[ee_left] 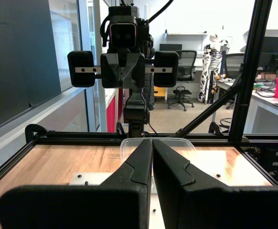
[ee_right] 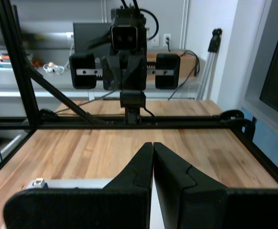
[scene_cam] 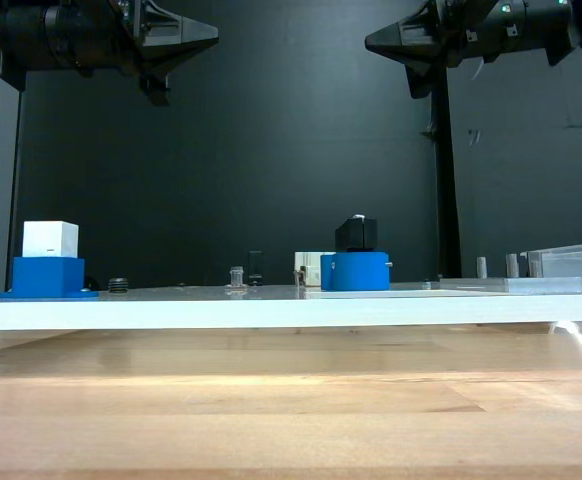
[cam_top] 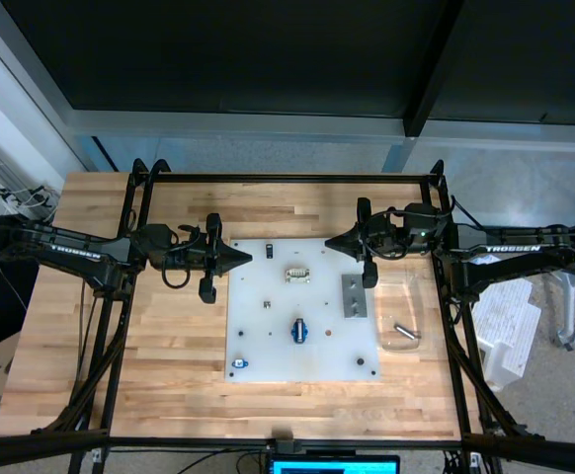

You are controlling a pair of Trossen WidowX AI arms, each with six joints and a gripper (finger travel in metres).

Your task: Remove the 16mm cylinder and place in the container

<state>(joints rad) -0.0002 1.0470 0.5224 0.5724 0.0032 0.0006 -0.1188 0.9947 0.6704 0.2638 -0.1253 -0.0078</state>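
Overhead, left gripper [cam_top: 247, 255] and right gripper [cam_top: 330, 243] above wooden table [cam_top: 120, 346], black backdrop [scene_cam: 291, 150] behind

- Shows silvery metal pin [cam_top: 403, 330] inside clear plastic tub [cam_top: 382, 314], beside white square board [cam_top: 268, 336].
- Has left gripper [cam_top: 247, 255], pinched, at board's left edge; right gripper [cam_top: 330, 243], pinched, over far edge.

Left claw [cam_top: 243, 255] and right claw [cam_top: 332, 242] hover closed, facing each other.
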